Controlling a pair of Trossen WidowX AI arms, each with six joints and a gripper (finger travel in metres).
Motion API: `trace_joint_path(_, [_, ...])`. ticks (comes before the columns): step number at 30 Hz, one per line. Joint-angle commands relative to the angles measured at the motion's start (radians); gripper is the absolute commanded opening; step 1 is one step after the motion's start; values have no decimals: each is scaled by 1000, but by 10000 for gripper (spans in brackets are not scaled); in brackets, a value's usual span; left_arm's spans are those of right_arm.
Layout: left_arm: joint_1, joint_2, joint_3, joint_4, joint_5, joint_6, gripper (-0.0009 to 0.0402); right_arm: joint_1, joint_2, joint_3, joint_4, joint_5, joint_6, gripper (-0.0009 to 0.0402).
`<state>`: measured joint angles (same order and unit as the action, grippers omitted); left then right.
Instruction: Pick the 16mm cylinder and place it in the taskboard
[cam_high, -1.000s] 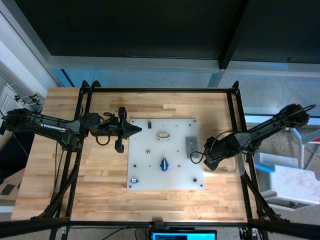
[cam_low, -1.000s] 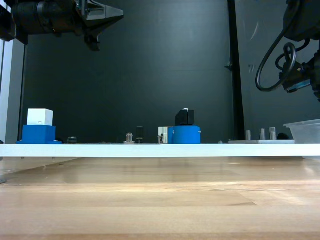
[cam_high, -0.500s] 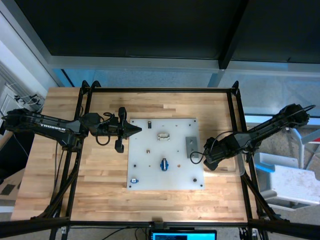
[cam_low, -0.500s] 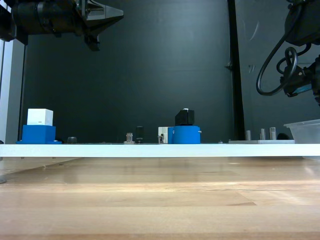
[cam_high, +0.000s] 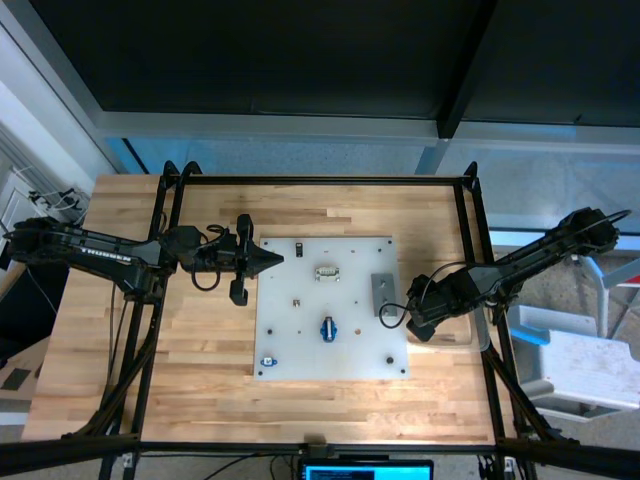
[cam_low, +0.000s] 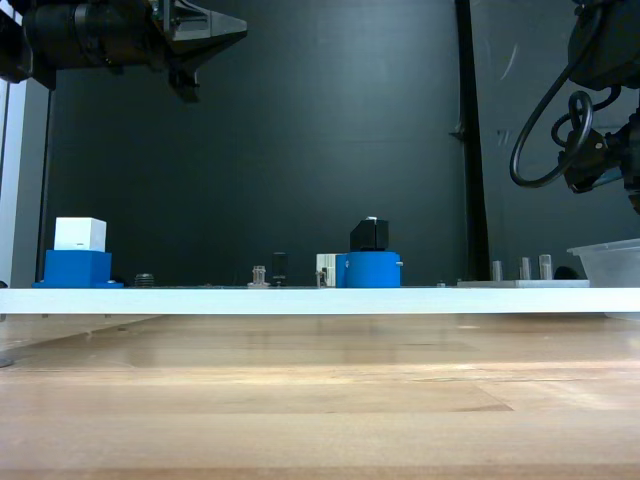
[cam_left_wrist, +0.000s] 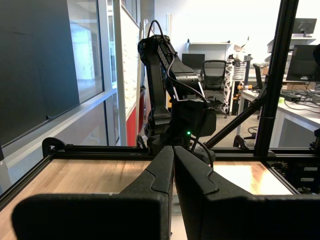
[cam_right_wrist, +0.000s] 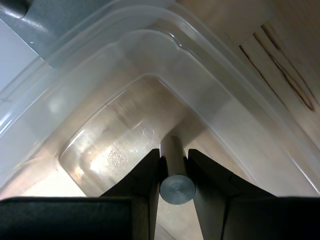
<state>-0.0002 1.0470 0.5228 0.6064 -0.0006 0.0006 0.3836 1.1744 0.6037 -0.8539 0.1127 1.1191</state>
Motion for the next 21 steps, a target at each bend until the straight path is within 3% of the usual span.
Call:
trace_joint_path(1, [0,0,0,0,0,0,0,0,0,1,0,-1,-1,39])
trace_joint_path(9, [0,0,0,0,0,0,0,0,0,1,-2,-1,-1,14])
trace_joint_path(21, [0,0,0,0,0,0,0,1,-1,26,-35,-9,-10,12])
